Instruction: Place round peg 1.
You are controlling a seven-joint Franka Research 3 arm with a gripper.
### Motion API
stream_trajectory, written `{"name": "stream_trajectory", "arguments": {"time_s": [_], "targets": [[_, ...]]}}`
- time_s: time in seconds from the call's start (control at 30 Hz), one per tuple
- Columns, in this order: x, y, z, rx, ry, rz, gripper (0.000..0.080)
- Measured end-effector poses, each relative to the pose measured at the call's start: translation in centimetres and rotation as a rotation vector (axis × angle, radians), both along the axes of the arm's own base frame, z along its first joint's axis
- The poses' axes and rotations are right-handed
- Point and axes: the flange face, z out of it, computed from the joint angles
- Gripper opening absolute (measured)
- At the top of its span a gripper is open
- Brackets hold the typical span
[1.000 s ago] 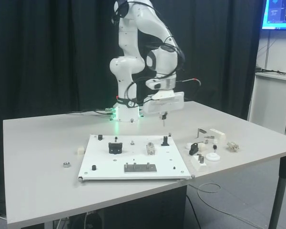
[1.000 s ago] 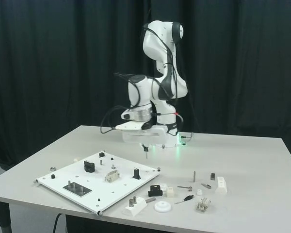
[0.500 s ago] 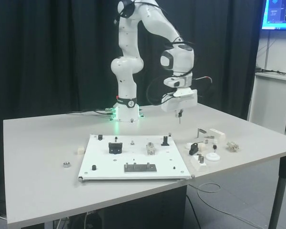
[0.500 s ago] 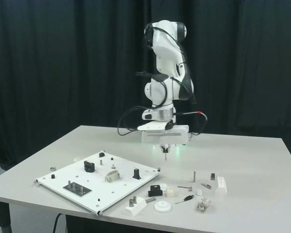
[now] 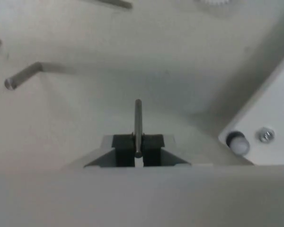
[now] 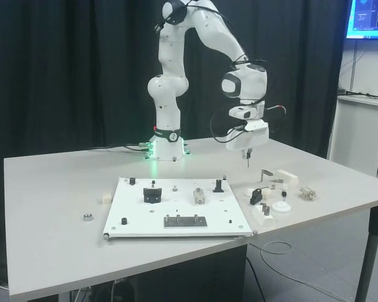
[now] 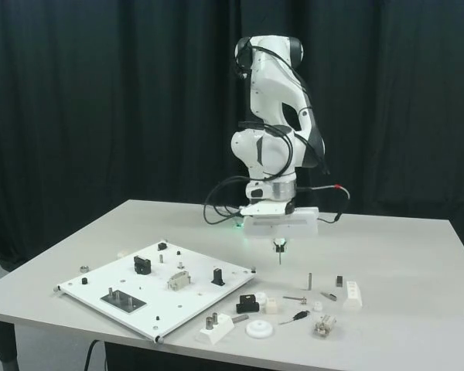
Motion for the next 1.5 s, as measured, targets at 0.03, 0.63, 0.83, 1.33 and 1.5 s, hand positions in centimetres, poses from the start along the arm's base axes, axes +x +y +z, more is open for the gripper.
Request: {"name": "stream_trajectory", "arguments": {"time_s": [0.03,0.63,0.83,1.33,1.5], "targets": [[0.1,0.2,-0.2,-0.003,-0.004,0.004,0.0034],[1.5,2.0,-3.2,-0.046,-0.007,0.036,0.0034],[1.8,2.1,-4.0,-0.058,0.002,0.042,0.0034],[2.3,2.2,-5.4,-0.071,0.033,0.176,0.0034],[2.4,2.1,-5.4,-0.071,0.048,0.2,0.0034]]}}
